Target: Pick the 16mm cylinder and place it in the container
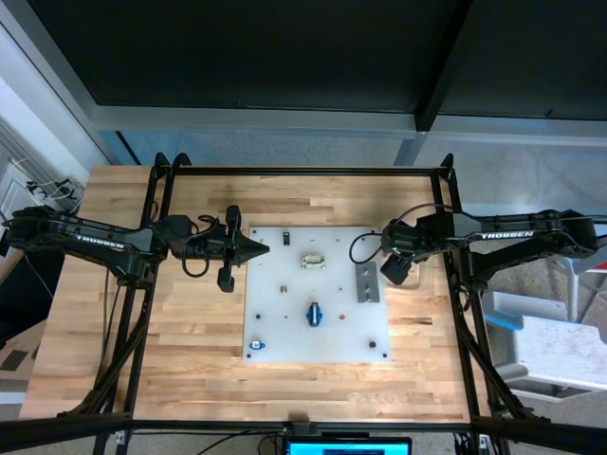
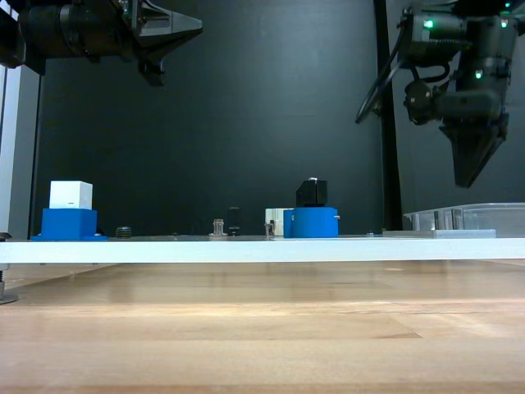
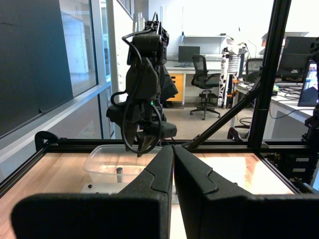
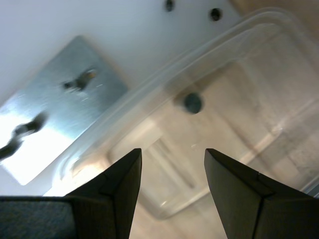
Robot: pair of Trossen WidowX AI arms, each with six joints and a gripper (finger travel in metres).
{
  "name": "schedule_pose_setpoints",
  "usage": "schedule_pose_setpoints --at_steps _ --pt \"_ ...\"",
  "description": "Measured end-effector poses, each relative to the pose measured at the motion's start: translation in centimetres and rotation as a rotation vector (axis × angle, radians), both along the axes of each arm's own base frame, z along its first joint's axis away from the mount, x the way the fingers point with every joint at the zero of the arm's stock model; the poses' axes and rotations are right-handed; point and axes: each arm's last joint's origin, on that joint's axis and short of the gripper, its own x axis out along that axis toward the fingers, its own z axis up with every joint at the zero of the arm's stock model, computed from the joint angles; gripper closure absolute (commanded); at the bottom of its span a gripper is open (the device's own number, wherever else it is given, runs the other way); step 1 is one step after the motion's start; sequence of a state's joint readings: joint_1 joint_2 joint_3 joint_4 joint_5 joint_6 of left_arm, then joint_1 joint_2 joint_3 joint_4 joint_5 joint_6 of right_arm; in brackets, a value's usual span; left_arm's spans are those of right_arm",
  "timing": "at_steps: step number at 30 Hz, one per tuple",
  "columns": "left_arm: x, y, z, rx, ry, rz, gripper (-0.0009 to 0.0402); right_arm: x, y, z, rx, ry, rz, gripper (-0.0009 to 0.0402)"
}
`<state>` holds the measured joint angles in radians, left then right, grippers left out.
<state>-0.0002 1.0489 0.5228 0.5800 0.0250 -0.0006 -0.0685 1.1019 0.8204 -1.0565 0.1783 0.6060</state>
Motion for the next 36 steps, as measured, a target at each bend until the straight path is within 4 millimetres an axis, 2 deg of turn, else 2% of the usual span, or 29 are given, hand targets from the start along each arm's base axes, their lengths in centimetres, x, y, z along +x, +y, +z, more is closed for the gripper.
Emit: schedule_pose_setpoints --at_steps 18,36 --pt "0.0 0.0 0.0 0.000 0.000 0.000 0.0393 -0.5 0.1 6.0 0.014 -0.001 0.017 0.0261" --pt "0.0 0.0 0.0 0.000 0.000 0.000 0.0393 -0.6 0.1 6.3 0.016 0.009 0.017 0.0259"
